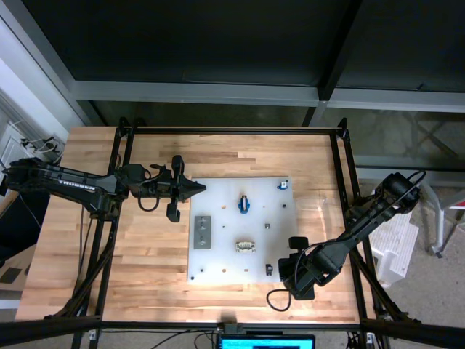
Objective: Pick the 16mm bar and install on taskboard
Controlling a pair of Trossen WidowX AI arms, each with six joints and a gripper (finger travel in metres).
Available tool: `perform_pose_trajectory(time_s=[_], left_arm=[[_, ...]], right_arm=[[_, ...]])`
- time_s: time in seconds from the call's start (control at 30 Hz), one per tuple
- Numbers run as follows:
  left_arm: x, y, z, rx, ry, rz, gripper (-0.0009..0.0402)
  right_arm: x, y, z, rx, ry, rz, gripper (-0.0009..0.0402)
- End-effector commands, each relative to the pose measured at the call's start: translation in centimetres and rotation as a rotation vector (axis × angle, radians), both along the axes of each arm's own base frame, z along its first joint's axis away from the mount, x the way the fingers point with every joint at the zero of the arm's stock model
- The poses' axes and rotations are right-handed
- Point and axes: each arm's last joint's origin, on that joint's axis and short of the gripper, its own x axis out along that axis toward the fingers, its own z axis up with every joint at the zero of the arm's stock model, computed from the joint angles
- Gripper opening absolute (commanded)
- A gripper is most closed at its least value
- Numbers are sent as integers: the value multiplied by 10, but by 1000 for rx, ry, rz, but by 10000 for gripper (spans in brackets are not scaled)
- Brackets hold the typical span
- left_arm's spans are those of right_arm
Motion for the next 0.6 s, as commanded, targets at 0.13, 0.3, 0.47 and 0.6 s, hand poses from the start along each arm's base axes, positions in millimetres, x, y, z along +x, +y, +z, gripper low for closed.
perform_pose_trajectory(time_s=[0.13,0.3,0.47,0.6], left_arm=[[0,0,0,0,0,0,0],[0,0,0,0,0,0,0],[0,0,0,0,0,0,0],[0,0,0,0,0,0,0]], right_arm=[[0,1,3,10,-14,0,154],[0,0,11,16,-23,9,194],[-5,-4,26,12,-18,12,219],[-11,-10,39,20,-17,14,226]])
